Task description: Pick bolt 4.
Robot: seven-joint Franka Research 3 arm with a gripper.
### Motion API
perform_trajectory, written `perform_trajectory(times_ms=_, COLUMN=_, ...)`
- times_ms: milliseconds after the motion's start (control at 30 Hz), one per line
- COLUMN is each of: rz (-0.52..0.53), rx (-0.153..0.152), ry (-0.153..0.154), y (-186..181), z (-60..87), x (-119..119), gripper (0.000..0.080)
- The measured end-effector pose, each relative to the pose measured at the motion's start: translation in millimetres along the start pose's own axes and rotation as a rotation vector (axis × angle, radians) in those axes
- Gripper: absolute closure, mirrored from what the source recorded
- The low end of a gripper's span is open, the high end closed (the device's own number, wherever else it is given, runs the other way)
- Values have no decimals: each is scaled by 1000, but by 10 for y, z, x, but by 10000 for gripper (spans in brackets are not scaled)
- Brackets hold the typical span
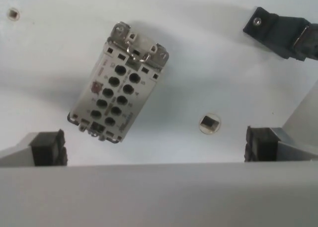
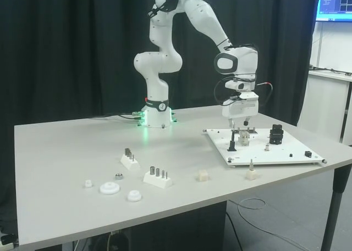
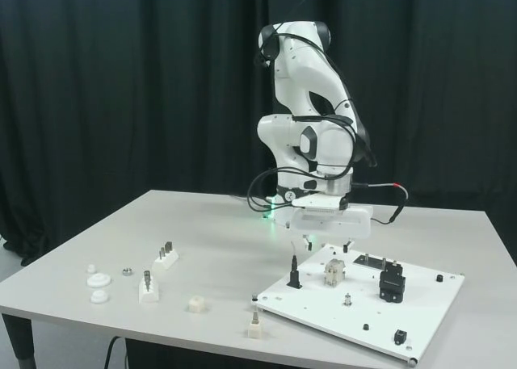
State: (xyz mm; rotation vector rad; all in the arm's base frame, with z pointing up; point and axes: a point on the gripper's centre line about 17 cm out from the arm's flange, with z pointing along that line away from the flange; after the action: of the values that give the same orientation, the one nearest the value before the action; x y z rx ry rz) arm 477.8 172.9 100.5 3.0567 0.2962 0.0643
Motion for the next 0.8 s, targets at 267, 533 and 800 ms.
perform_trajectory(times_ms=267, rz=4, rx=0, ry=3, y=23, z=-1, x=15, gripper=3)
perform_trajectory(times_ms=533, rz=7, rx=0, ry=6, y=49, z=-2, x=29, gripper=3)
perform_trajectory(times_ms=800, rz=4, rx=0, ry=7, y=84, z=-5, x=43, gripper=3)
